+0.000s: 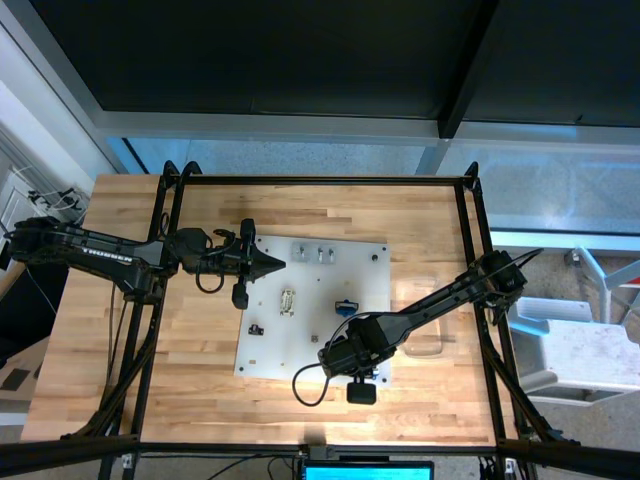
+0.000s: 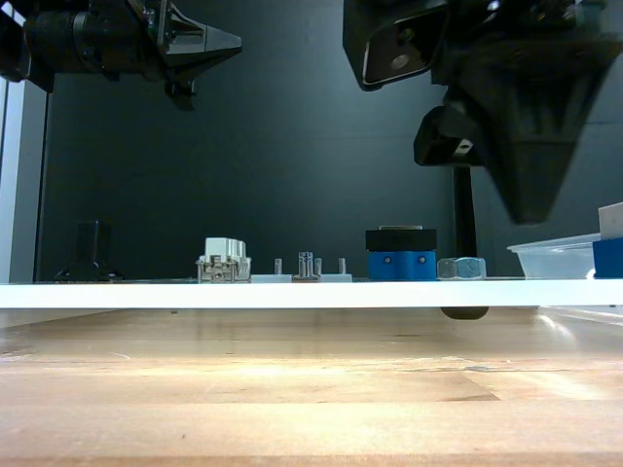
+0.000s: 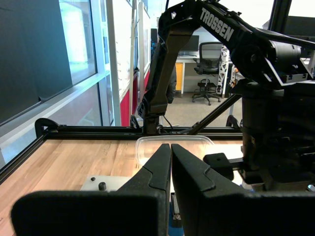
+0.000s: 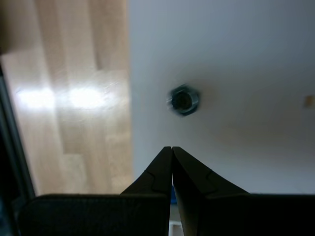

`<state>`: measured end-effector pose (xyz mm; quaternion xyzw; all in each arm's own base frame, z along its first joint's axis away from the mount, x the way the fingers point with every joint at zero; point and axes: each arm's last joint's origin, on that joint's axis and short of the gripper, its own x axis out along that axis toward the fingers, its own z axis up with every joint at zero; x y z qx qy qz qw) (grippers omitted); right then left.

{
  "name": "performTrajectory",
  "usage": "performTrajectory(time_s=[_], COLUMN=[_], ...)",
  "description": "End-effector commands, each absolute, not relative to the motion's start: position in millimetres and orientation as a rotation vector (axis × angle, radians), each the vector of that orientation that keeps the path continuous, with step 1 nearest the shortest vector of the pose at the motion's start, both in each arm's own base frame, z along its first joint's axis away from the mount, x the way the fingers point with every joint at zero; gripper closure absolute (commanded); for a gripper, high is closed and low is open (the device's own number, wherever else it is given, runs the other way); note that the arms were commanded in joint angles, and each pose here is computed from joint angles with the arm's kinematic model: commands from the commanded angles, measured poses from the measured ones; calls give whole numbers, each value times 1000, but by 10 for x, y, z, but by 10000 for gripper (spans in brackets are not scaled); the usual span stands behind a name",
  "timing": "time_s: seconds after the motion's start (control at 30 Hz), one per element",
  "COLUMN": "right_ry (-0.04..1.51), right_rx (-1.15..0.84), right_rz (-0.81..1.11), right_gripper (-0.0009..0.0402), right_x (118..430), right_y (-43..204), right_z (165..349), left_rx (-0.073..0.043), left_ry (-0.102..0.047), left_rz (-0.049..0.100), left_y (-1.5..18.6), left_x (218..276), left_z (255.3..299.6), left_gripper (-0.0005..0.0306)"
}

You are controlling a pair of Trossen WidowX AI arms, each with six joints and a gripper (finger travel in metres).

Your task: Pick the M12 fastener and fasten on the M12 threads

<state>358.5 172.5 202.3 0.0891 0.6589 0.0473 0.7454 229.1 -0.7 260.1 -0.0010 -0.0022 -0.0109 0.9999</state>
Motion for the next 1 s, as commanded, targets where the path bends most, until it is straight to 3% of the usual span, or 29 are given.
performTrajectory(time_s=[0.03, 1.0], right_ry=[1438, 1433], right_rx=[193, 194], right_rz=[93, 92], right_gripper=[393, 393], right_x=[3588, 3594], right_y=[1723, 1719], right_z=[2024, 2024], left_rx=[-2, -2], left_ry=[-5, -5], left_rz=[-22, -22], left_y=[-7, -7], left_x=[2292, 2292], left_z=[2602, 2602], left_gripper=[300, 300])
